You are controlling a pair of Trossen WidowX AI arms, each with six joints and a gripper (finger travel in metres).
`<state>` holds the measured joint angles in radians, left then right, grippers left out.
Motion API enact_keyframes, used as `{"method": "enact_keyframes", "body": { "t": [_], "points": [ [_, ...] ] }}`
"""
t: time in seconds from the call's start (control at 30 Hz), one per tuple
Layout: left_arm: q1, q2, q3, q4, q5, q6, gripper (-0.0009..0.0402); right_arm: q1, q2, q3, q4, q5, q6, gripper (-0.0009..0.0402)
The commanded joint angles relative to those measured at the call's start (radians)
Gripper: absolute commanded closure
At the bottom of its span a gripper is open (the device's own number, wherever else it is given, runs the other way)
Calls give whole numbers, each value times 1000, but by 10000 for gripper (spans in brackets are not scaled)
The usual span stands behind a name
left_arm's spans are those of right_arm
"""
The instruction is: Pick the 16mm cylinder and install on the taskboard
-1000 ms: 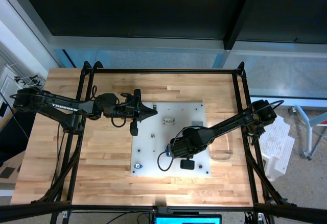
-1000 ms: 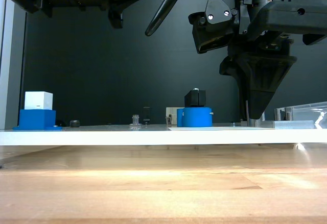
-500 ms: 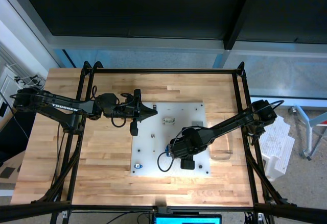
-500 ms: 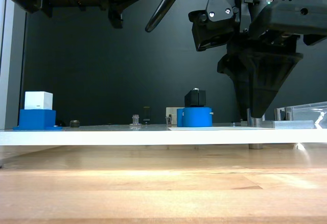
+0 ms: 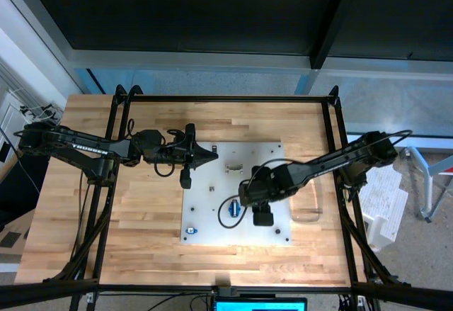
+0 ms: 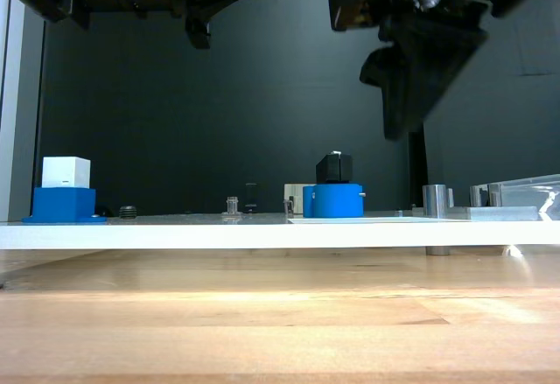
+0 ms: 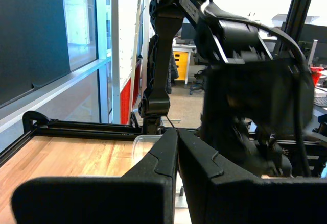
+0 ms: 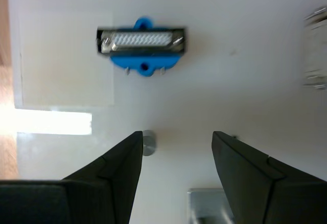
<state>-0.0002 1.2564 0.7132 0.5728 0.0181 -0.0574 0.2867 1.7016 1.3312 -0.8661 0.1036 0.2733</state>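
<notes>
two grippers hang over the taskboard [image 5: 205,215] seen from above: the left gripper [image 5: 211,155] at its far-left edge, the right gripper [image 5: 249,196] over its middle. from table height, the 16mm cylinder [image 6: 435,200] stands upright in the board, its foot poking out below, and the right gripper hangs clear above it. left wrist camera: fingers [image 7: 163,155] pressed together. right wrist camera: fingers [image 8: 120,157] spread, holding nothing, the cylinder just beside one, near a blue connector [image 8: 141,45].

Two black robot arms
Black cables [image 5: 220,217] loop off both. The left arm [image 5: 85,148] has white letters. The left gripper [image 5: 212,155], far left, and right gripper [image 8: 176,136], middle, are black and pointed.
</notes>
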Motion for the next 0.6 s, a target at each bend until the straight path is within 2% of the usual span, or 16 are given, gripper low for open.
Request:
{"method": "enact_keyframes", "body": {
  "t": [0.03,0.27,0.53,0.6],
  "points": [
    [0,0,0,0,0,0,393,-23,-51,-5,1,-3,-22,229],
    [0,0,0,0,0,0,393,-95,-200,-93,77,-3,-63,294],
    [0,0,0,0,0,0,393,-166,-362,-228,299,-1,-145,398],
    [0,0,0,0,0,0,393,-171,-400,-260,371,0,-156,387]
  ]
}}
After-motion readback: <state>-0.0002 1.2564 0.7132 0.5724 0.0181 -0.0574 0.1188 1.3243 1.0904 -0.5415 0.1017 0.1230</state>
